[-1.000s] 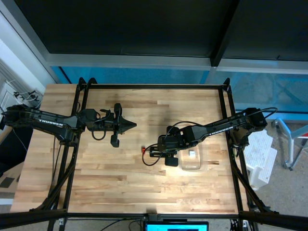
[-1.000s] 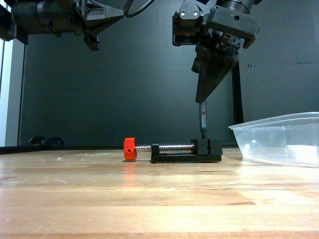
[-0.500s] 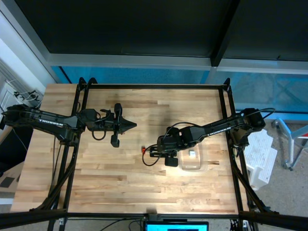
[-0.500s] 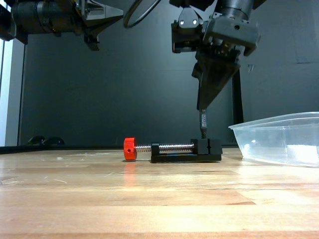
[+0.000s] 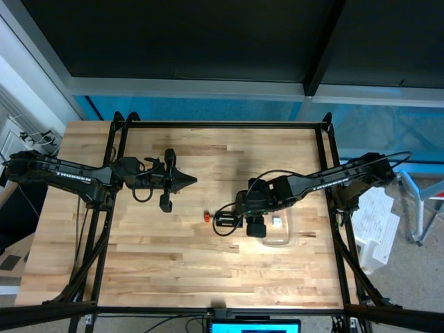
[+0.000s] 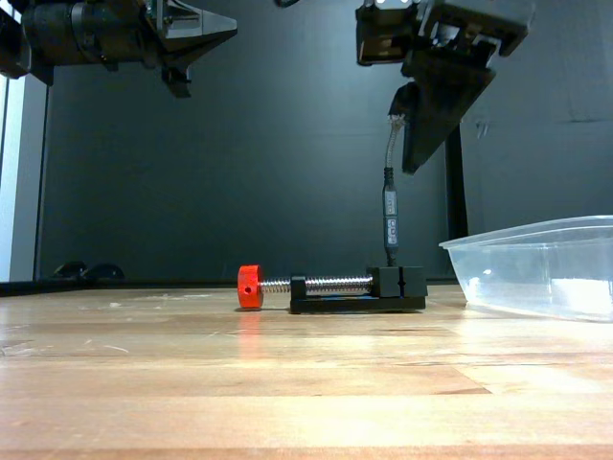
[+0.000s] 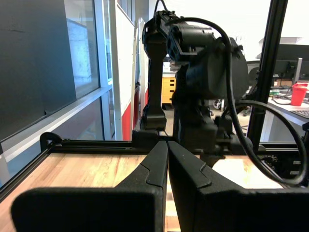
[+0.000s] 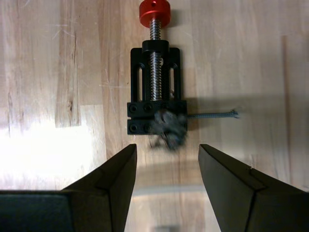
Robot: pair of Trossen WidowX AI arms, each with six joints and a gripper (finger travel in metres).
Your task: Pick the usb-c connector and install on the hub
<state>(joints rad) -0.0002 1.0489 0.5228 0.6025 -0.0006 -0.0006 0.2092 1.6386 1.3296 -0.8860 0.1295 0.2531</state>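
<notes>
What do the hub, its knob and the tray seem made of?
The hub: matte black, plastic or anodised metal. The knob: matte red-orange, likely plastic. The tray: clear glossy plastic, see-through walls. The left pincer hangs shut at the left; the right pincer is open above the hub.

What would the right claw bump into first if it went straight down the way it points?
Probably the usb-c connector standing in the hub, just below the open right gripper; depth is unclear. The left gripper hangs shut, parked far left.

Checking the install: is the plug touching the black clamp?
Touching. Low view: the plug stands on the clamp, no gap between them. Open right gripper hangs above; shut left gripper sits high left.
</notes>
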